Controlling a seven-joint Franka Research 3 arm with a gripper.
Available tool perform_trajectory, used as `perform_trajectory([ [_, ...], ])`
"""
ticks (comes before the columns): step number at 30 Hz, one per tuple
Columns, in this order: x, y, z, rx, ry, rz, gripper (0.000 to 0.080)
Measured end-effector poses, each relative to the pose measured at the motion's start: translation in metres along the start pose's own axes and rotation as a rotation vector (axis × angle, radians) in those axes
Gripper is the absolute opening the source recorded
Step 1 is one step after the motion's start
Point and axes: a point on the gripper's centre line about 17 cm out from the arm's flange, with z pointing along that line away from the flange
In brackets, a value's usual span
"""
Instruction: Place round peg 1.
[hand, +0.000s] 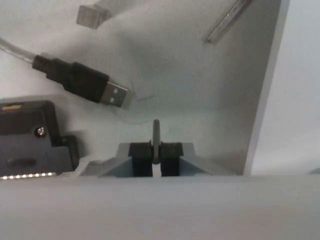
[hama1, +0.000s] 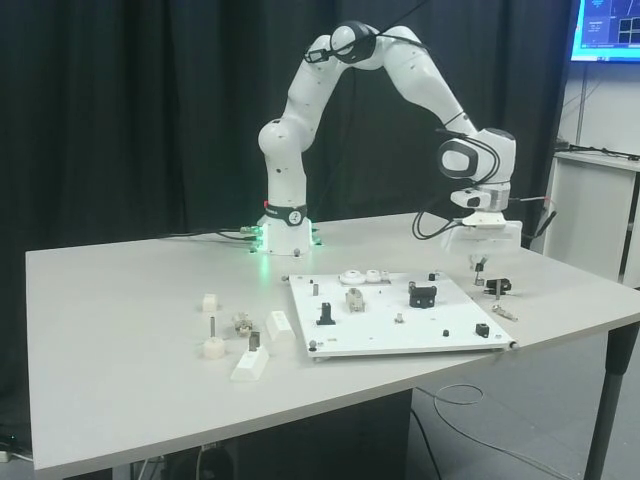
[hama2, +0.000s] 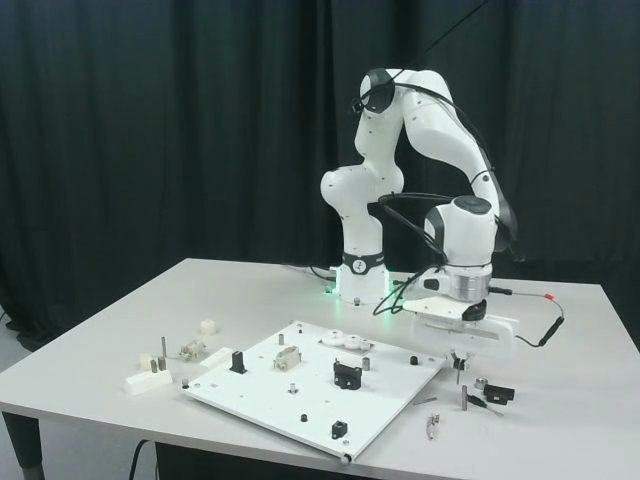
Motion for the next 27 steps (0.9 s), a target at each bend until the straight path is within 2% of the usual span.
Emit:
perform_trajectory([
  [15,-0.001,-0.001,0.008,0.016,0.031,0.000,0.0032],
  [23,-0.003,-0.001,0.011,0.019,0.037,-0.004,0.0032],
  [24,-0.003,-0.001,0.011,0.019,0.037,-0.004,0.0308],
  [27,-0.003,-0.001,0.011,0.020,0.038,-0.004,0.0308],
])
